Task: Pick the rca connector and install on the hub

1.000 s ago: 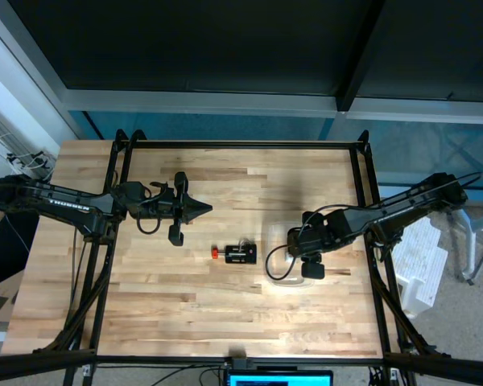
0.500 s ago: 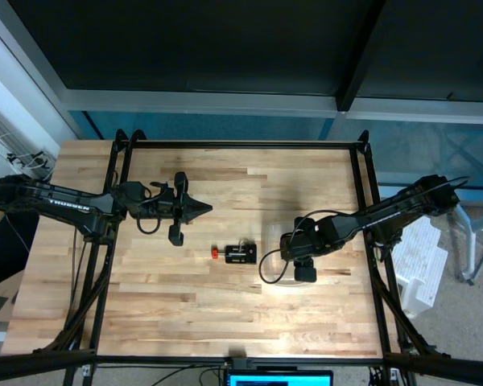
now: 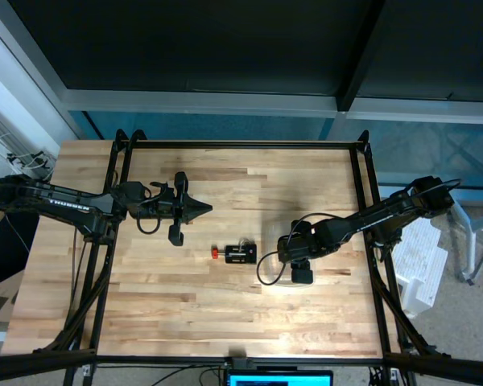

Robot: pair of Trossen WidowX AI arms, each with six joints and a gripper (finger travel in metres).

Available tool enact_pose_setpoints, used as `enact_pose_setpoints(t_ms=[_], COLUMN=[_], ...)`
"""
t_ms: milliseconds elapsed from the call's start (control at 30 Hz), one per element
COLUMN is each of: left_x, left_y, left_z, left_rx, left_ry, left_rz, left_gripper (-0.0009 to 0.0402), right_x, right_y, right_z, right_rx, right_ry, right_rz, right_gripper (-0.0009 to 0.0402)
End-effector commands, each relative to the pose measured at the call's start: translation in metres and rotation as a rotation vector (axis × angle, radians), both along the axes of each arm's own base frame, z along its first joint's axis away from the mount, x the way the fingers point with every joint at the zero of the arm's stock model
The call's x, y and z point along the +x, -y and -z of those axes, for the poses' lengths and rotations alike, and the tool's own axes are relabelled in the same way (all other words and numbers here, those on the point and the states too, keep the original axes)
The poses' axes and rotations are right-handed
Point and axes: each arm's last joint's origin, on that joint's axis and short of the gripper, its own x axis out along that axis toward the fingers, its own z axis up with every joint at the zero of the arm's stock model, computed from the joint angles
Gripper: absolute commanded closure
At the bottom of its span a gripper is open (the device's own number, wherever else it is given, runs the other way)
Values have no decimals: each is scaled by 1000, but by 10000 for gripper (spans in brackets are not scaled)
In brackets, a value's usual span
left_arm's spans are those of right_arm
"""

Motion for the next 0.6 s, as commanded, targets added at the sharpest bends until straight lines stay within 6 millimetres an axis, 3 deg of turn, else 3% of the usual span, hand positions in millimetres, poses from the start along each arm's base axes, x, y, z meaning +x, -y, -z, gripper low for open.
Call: enact_pose_setpoints(t_ms=[33, 600], left_x=[0, 0], left_y=[0, 0], left_z=[0, 0], left_rx=[0, 0], left_ry=[0, 0], left_rz=[0, 0], left_gripper=[393, 393], right_x=[0, 0], right_y=[0, 0], right_z=[0, 0], right_rx=[0, 0], right_ry=[3, 3], right_rz=[0, 1], right_gripper=[230, 353])
